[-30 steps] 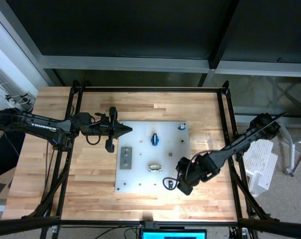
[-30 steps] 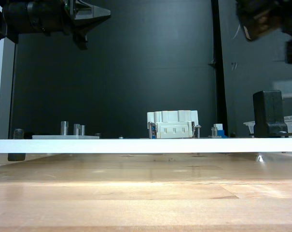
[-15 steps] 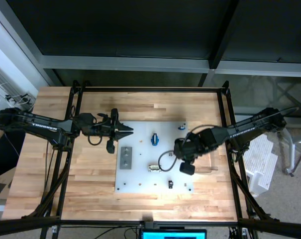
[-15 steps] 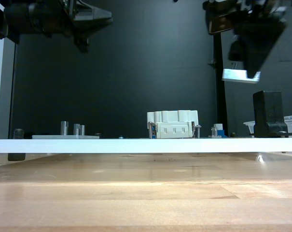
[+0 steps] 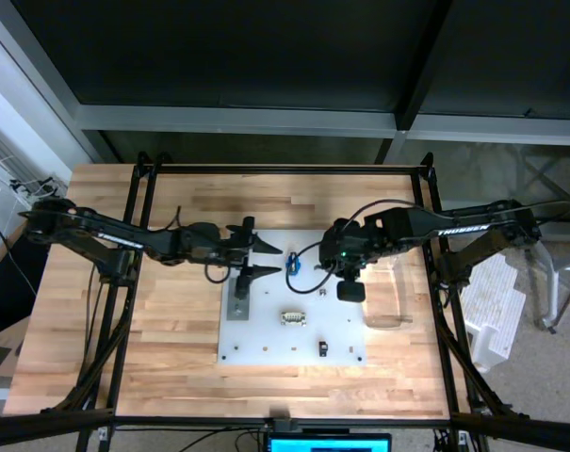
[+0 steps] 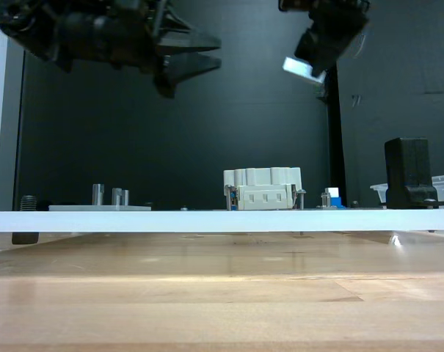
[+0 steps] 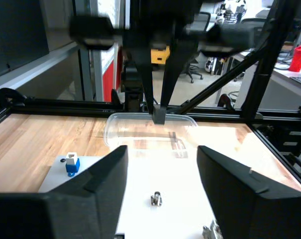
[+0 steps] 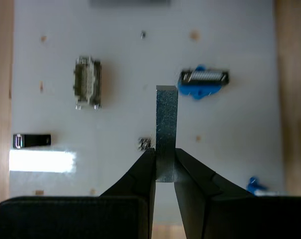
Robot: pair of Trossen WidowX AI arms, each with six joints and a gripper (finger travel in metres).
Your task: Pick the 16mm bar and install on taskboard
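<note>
The right gripper [image 8: 165, 164] hangs high above the far right part of the white taskboard [image 5: 266, 341], its two dark, tapered fingers [image 8: 146, 172] pressed against the sides of the 16mm bar [image 8: 166, 119]. The bar is a straight, square-sectioned length of dull grey metal with a faintly grainy surface. It juts out past the fingertips, held in the air well clear of the board, and in the low view it shows as a pale, tilted stub [image 6: 301, 68].

The left gripper [image 7: 161, 167] is also raised, over the far left part of the board, with its broad, matt black fingers [image 7: 103, 186] spread apart and nothing between them.

On the flat, smooth board are:
- a blue connector [image 5: 293, 266] between the two grippers;
- a grey rectangular block [image 5: 238, 298] with short metal posts near the left edge;
- a beige, ribbed multi-pin connector [image 5: 294, 318] near the middle;
- a small black block [image 5: 322, 348] towards the near edge;
- a small blue piece [image 5: 344, 240] at the far right corner.

A clear plastic tray [image 5: 395, 303] with rounded corners sits on the pale wooden plank table [image 5: 153, 377], just beside the board's right edge.
</note>
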